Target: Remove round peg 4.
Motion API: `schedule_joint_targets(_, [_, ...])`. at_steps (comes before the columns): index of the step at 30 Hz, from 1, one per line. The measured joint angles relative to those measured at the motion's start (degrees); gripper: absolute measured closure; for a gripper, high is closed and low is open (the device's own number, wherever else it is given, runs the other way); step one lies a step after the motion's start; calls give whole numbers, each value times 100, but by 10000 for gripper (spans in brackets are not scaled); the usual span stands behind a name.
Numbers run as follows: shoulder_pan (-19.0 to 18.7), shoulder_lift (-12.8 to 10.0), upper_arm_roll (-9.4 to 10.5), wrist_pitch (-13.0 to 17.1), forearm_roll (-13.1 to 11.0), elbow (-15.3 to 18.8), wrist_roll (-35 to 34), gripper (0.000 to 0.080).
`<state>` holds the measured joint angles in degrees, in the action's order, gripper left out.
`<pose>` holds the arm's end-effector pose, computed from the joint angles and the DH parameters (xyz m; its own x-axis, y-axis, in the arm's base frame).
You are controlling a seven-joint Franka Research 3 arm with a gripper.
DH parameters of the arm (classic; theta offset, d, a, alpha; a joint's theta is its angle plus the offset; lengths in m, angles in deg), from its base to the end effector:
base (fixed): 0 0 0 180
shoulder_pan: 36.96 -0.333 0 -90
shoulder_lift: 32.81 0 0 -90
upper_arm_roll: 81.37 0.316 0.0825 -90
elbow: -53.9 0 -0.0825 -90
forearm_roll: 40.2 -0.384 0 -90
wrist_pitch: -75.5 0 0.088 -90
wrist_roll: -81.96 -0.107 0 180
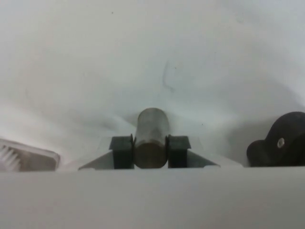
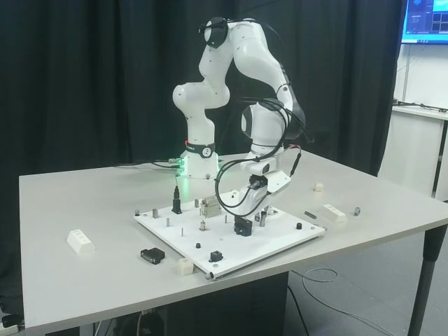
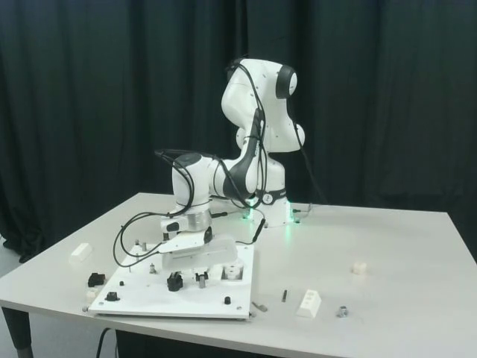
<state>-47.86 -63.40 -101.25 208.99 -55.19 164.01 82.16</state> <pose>0.6109 -0.0841 0.2186 0.9506 -0.2994 -0.0819 -0.3004 -0.9538 0.0004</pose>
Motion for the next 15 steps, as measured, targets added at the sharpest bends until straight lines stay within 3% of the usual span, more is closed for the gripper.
schedule_joint_targets(15, [-3,6,0,23,-21,15,98,653])
